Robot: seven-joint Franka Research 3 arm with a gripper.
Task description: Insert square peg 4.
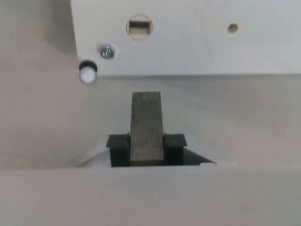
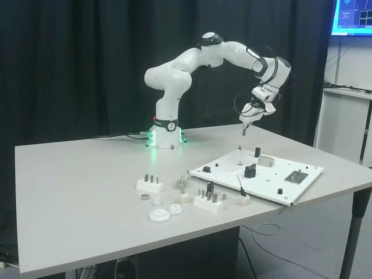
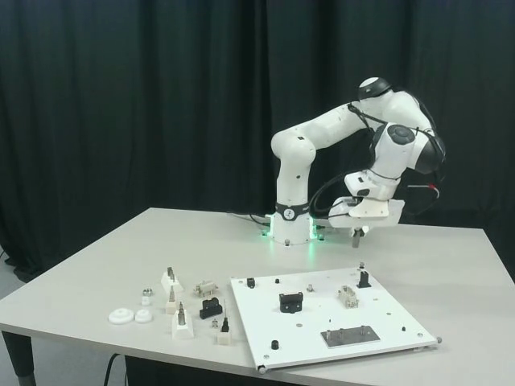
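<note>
My gripper [image 1: 146, 146] is shut on a grey square peg [image 1: 146, 128], which sticks out from between the two black fingers [image 1: 118, 149]. In the room views the gripper [image 2: 244, 128] hangs well above the table beyond the far edge of the white board [image 2: 229, 164], with the peg [image 3: 356, 235] pointing down. In the wrist view the board's corner [image 1: 188, 52] lies under the peg's tip, with a round recess holding a rectangular slot [image 1: 139, 26], a small round hole [image 1: 232, 28] and a bolt [image 1: 107, 51].
On the white board [image 3: 265, 322] stand black blocks [image 3: 290, 301], a grey plate [image 3: 352, 334] and small fixtures. Left of it on the grey table [image 2: 75, 174] are white holders with pegs [image 2: 150, 182], white gears [image 2: 164, 213] and a white foot stud [image 1: 87, 73].
</note>
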